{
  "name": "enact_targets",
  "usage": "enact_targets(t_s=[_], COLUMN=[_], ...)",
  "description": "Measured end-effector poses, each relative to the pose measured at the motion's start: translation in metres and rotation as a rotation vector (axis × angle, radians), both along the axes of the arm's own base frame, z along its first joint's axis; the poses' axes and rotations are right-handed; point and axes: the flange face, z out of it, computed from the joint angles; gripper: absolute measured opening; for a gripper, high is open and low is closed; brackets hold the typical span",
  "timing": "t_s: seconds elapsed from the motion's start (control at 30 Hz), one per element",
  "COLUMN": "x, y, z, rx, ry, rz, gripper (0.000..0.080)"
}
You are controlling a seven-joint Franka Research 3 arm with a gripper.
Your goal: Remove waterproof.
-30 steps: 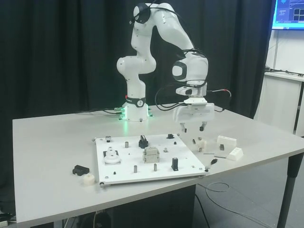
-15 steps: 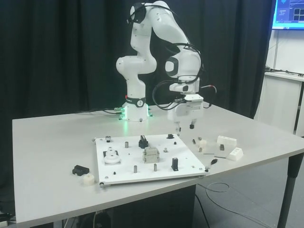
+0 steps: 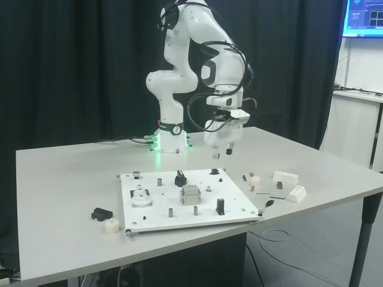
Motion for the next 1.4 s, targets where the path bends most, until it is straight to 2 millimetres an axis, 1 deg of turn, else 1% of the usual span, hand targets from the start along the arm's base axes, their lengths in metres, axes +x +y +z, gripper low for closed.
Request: enact_targets(t_s=[0.27, 0.5, 0.7, 1.0, 1.4], x=[0.009, 0.015, 0.019, 0.023, 0.024], y=[-0.032, -0.054, -0.068, -0.082, -0.099], z=[0.017, 0.023, 0.021, 0.012, 0.0], rx=[-0.019, -0.027, -0.036, -0.064, -0.097], ry=[0.049, 0.091, 0.121, 0.161, 0.175], rz=[0.185, 0.313, 0.413, 0.624, 0.728], gripper=[0.08, 0.08, 0.08, 0.08, 0.08])
